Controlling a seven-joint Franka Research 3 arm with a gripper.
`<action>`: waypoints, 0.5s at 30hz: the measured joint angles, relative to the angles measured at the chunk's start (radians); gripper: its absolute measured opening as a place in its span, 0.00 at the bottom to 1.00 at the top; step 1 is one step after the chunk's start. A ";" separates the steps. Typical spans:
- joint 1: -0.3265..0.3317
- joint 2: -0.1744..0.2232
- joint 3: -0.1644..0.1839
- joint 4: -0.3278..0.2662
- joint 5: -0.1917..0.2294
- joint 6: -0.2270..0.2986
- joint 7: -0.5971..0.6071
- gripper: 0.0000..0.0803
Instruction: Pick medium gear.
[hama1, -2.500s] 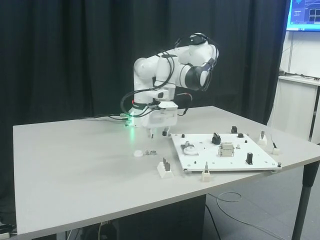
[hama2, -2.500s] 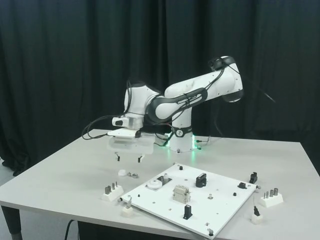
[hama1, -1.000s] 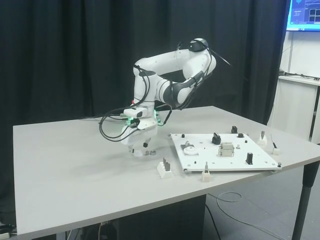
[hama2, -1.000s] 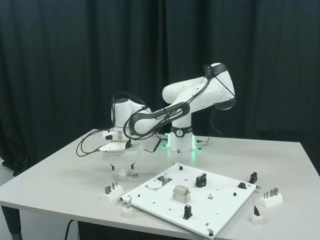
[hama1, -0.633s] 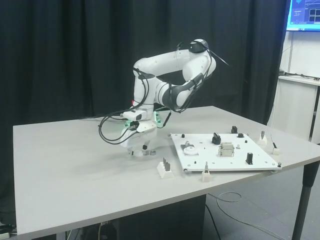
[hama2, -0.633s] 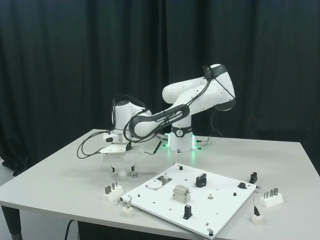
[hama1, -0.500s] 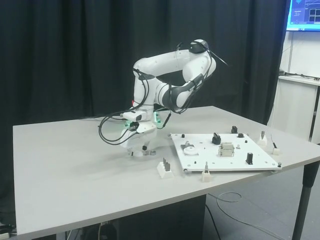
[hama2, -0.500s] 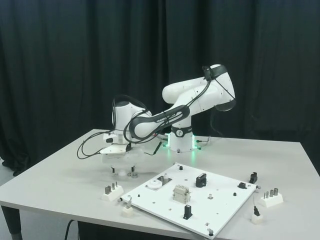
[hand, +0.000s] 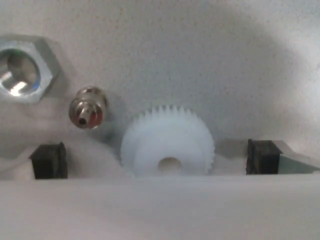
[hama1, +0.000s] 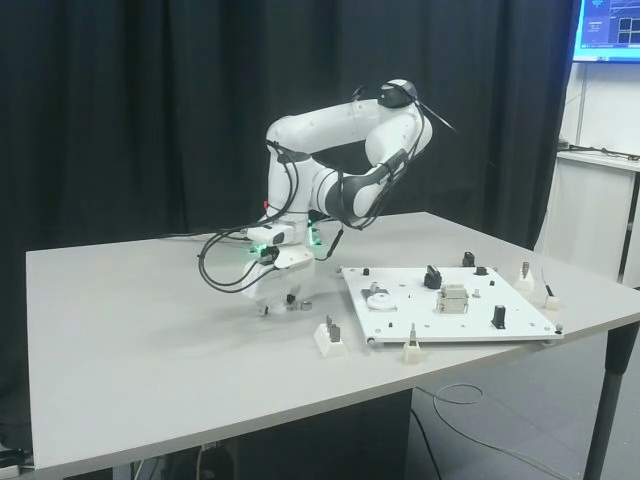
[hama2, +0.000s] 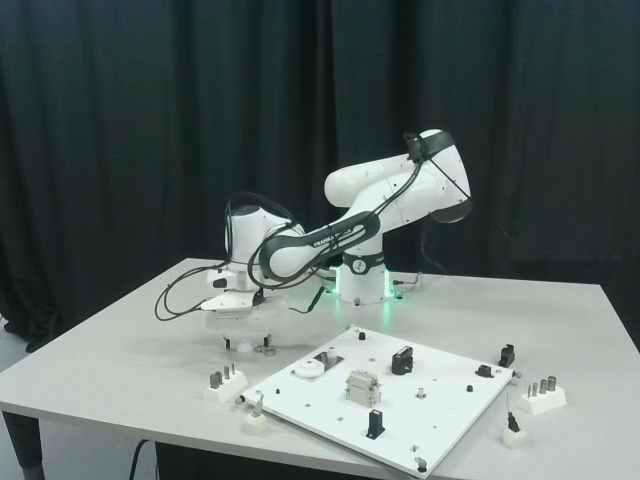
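In the wrist view the medium gear (hand: 167, 150), white and toothed with a centre hole, lies flat on the grey table. My gripper (hand: 155, 159) is open around it. One black fingertip (hand: 48, 161) stands well clear on one side and the other fingertip (hand: 261, 156) on the opposite side, neither touching the teeth. In both room views the gripper (hama1: 277, 297) (hama2: 243, 343) is down at the table surface, left of the white board, and its body hides the gear.
A metal hex nut (hand: 22, 70) and a small metal fitting (hand: 88, 107) lie close beside the gear. The white assembly board (hama1: 455, 318) (hama2: 440, 405) carries a larger gear and black parts. White peg holders (hama1: 329, 340) (hama2: 222, 385) stand near the front.
The arm has swung over the gear and come down from well above the table until the fingertips straddle it at table level. In the last half second it sank only slightly.
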 joint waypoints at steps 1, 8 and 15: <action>0.000 0.000 0.000 0.000 0.001 0.000 0.000 1.00; -0.008 -0.001 0.006 0.002 0.007 0.000 0.006 1.00; -0.016 -0.002 0.008 0.003 0.017 0.001 0.032 0.85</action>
